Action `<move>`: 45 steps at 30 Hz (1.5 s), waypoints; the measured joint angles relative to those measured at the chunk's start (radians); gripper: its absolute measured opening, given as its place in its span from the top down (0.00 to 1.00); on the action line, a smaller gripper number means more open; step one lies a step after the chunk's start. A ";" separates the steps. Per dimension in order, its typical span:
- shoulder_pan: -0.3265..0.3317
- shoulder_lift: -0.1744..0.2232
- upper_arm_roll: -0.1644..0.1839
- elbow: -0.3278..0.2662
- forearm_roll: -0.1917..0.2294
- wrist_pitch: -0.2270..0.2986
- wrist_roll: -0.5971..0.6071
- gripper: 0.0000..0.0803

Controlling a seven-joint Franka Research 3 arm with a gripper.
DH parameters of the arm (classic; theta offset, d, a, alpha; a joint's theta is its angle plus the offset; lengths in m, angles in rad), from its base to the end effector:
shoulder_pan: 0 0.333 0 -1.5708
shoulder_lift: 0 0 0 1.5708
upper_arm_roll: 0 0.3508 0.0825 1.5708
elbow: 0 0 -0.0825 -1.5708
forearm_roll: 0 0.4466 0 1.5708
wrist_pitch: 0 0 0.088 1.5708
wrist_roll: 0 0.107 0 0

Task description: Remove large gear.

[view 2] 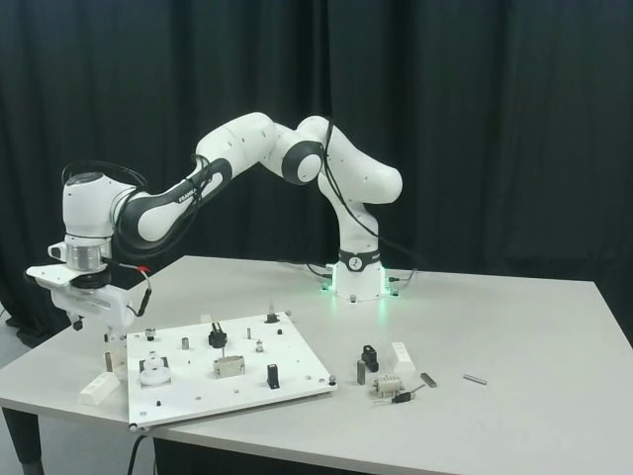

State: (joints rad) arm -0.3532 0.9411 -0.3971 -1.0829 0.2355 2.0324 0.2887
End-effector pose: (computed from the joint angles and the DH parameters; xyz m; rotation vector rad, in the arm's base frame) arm 0.7115 -0.4867 0.2788 2.6754 -1.4187 0.0692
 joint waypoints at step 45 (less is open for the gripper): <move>0.036 -0.011 -0.005 0.036 0.001 -0.082 -0.126 0.00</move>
